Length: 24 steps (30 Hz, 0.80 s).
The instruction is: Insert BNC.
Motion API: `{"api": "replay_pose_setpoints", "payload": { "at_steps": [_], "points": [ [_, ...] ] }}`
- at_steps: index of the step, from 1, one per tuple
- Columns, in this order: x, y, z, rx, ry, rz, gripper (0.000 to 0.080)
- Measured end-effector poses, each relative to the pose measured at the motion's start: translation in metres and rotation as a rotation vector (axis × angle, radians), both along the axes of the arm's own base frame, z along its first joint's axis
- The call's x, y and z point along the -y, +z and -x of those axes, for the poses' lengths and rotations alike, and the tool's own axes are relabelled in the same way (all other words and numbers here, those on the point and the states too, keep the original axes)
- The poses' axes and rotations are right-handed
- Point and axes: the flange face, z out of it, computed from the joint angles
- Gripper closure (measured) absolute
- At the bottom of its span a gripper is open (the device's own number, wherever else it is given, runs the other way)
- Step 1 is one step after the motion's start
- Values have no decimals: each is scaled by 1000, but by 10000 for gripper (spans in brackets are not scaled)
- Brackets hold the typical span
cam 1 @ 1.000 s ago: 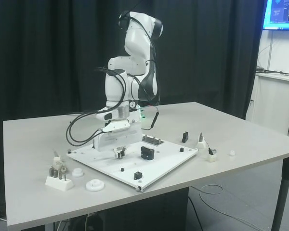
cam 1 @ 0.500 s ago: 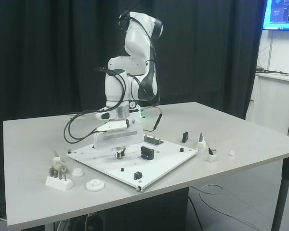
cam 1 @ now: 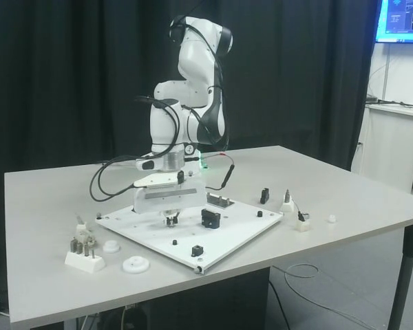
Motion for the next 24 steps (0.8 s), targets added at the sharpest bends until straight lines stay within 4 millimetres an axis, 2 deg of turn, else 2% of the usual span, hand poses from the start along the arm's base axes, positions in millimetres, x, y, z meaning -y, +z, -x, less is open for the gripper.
{"api": "replay_pose_setpoints", "payload": {
  "at_steps": [17, 18, 23, 24],
  "points": [
    [-1, -3, 0, -6, -23, -1, 682],
    [-1, -3, 0, -8, -21, 0, 637],
    [-2, -3, -1, -13, 12, 8, 637],
    [-2, -3, -1, -13, 21, 12, 241]
  ]
}}
